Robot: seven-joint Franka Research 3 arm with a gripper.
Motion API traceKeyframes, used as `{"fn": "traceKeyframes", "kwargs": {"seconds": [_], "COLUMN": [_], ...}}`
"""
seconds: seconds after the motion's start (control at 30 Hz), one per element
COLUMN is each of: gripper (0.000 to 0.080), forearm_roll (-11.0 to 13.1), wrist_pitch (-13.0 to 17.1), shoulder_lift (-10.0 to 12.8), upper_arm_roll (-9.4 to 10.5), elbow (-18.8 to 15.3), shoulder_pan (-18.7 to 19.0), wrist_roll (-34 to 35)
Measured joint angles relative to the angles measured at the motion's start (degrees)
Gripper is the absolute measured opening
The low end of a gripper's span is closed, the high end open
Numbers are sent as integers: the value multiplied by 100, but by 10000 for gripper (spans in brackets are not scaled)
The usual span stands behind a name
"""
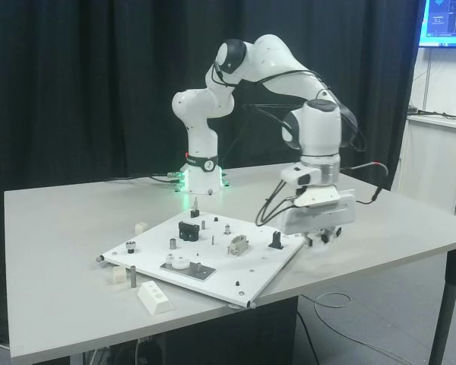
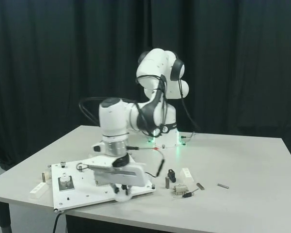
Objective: Place large gear.
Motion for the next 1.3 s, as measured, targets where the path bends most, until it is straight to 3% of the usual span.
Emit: {"fn": "traceKeyframes", "kwargs": {"seconds": [0.4,0.6,1.3], "gripper": [326,326,326], "forearm_roll": [-33,-246,-607], "wrist_pitch": [-23,-17,-1], "shoulder_lift": [138,149,172], "upper_arm_roll": [2,2,117], "elbow": [-55,-108,-308], "shoulder_pan": [610,810,1106], "wrist_roll": [672,977,1614]}}
